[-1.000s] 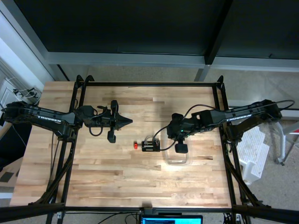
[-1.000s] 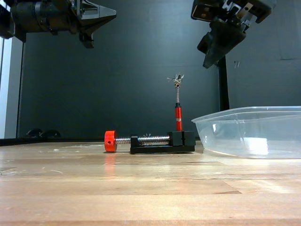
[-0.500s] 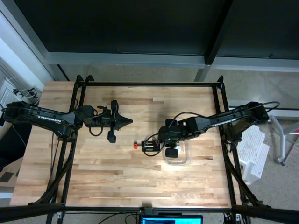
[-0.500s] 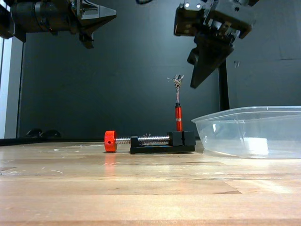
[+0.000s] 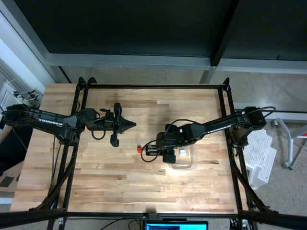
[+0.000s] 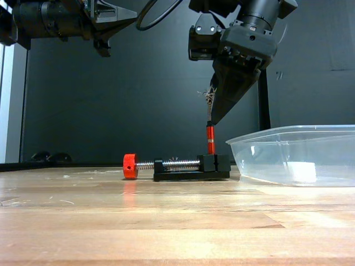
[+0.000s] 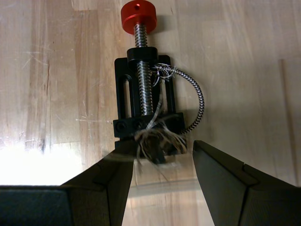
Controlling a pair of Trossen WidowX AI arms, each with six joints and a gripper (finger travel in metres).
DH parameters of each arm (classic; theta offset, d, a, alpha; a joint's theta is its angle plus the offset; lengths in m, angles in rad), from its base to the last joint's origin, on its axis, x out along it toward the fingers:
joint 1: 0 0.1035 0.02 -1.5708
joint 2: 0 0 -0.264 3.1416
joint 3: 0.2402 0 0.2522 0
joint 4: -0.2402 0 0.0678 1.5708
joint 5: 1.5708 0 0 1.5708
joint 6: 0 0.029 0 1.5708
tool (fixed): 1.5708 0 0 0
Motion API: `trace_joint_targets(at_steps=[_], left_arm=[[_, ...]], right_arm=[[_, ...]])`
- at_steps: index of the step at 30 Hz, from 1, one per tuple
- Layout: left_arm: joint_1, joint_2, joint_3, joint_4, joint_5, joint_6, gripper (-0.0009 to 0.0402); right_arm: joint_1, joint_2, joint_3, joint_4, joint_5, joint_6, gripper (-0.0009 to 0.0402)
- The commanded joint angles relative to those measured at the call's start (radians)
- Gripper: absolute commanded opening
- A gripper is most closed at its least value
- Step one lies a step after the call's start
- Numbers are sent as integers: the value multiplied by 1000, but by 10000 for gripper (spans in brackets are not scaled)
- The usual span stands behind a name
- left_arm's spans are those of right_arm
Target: Remove the RCA connector from the receptacle and place in the container
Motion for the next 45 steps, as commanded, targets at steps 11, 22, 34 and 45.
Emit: trace_joint_targets(at_steps=[11, 22, 34, 45], left_arm=[[0, 0, 0, 0, 0, 0, 0], [0, 0, 0, 0, 0, 0, 0], [0, 0, 0, 0, 0, 0, 0], [0, 0, 0, 0, 0, 0, 0]], right_arm=[[0, 24, -14, 60, -4, -4, 164], [0, 24, -57, 101, -5, -8, 148], [1, 24, -57, 127, -7, -12, 107], [1, 24, -57, 126, -9, -13, 25]])
